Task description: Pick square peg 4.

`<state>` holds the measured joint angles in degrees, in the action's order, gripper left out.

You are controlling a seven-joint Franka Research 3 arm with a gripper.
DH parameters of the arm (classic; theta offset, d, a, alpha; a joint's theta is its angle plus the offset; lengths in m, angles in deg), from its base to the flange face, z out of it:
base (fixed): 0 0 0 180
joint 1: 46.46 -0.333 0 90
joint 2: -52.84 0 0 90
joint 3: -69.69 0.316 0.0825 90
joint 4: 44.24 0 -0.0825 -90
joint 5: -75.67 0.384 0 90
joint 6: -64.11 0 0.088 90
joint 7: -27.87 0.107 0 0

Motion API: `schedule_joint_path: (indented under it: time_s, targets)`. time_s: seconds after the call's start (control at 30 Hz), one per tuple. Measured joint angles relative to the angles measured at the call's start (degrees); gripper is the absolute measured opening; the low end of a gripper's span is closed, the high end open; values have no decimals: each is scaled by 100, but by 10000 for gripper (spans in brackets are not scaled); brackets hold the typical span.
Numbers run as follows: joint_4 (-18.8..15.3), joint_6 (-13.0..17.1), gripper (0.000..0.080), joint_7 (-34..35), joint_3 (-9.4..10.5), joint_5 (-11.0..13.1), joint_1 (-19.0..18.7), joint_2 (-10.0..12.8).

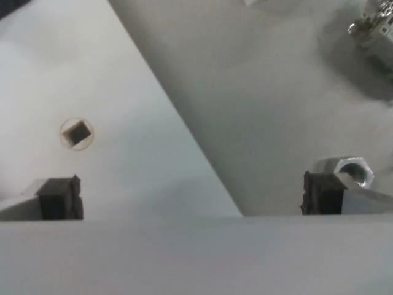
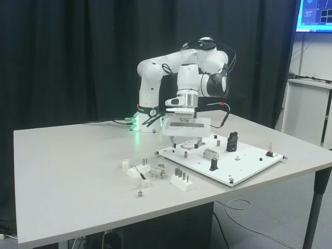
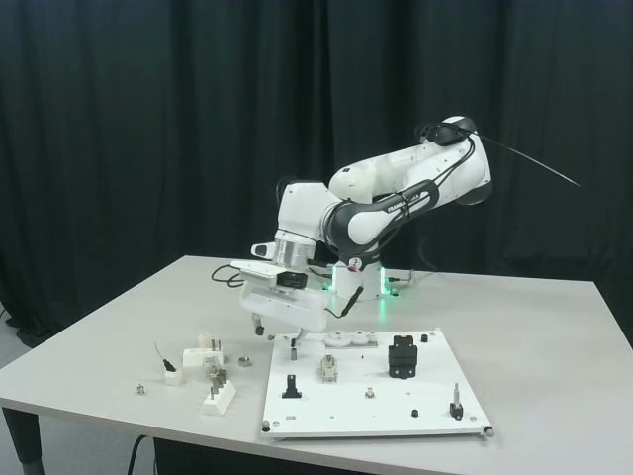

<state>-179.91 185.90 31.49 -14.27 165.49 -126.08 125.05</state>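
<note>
My gripper is open, with nothing between its black fingertips. It hovers over the near-left corner of the white board, one finger above the board and the other above the grey table. A small square hole in the board lies close to one finger. In the room views the gripper hangs low over that board edge. A white holder block with several upright grey pegs stands on the table, apart from the gripper. I cannot tell which peg is square peg 4.
A metal hex nut lies on the table right beside one finger. A metal part sits farther off. The board carries black fixtures and small posts. Other white holders and a small loose part lie nearby.
</note>
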Motion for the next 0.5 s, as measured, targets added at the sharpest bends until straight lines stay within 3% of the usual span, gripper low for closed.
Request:
schedule_joint_path:
  time_s: [0.5]
  targets:
    - [174, -1, 800, -32, -25, -143, 217, -4]
